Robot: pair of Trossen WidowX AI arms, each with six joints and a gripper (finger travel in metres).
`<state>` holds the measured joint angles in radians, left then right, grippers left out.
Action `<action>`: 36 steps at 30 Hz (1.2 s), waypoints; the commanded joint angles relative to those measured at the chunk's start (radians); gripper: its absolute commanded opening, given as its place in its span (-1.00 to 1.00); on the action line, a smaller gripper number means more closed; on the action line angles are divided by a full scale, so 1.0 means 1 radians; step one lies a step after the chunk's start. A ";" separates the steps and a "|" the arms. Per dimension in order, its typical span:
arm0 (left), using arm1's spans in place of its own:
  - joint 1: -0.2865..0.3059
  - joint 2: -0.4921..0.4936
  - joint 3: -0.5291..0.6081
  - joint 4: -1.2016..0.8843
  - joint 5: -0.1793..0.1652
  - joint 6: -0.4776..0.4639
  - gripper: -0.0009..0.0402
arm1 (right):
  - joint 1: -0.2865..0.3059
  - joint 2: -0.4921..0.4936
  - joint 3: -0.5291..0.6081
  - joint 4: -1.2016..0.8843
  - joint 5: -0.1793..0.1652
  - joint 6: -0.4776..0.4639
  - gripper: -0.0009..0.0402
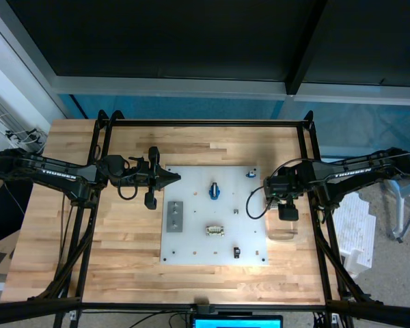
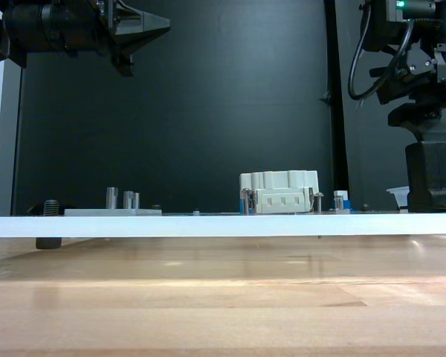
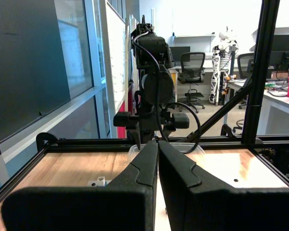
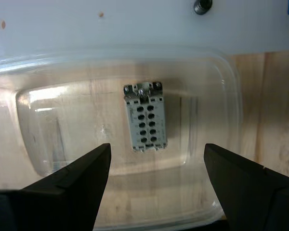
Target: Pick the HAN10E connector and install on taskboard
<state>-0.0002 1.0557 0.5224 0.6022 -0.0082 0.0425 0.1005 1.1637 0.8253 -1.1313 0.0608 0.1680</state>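
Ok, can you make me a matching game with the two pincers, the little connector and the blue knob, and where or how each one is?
Things:
1. left pincer
2. right pincer
3. HAN10E connector
4. blue knob

Places and states:
A. lying in the clear tray
B. open, right above the tray
C. standing on the white taskboard
D. shut, up in the air by the taskboard's left edge

Pairs: 1-D, 2-B, 3-A, 4-C

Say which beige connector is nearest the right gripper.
The connector in the clear tray, below the open right gripper; the other stands on the taskboard. The shut left gripper hovers at its edge.
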 commanded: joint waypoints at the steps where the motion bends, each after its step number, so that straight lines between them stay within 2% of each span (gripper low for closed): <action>1: 0.000 0.000 0.000 0.000 0.000 0.000 -0.95 | 0.004 0.010 -0.010 0.033 0.000 0.008 0.37; 11: 0.000 0.000 0.000 0.000 0.000 0.000 -0.95 | 0.018 0.010 -0.096 0.140 0.000 0.037 0.37; 29: 0.000 0.000 0.000 0.000 0.000 0.000 -0.95 | 0.028 0.010 -0.141 0.188 0.003 0.100 0.37; 33: 0.000 0.000 0.000 0.000 0.000 0.000 -0.95 | 0.031 0.010 -0.170 0.217 0.027 0.120 0.37; 36: 0.000 0.000 0.000 0.000 0.000 0.000 -0.95 | 0.033 0.010 -0.182 0.224 0.026 0.124 0.37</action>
<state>-0.0002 1.0554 0.5224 0.6022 -0.0082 0.0429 0.1329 1.1736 0.6472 -0.9112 0.0872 0.2913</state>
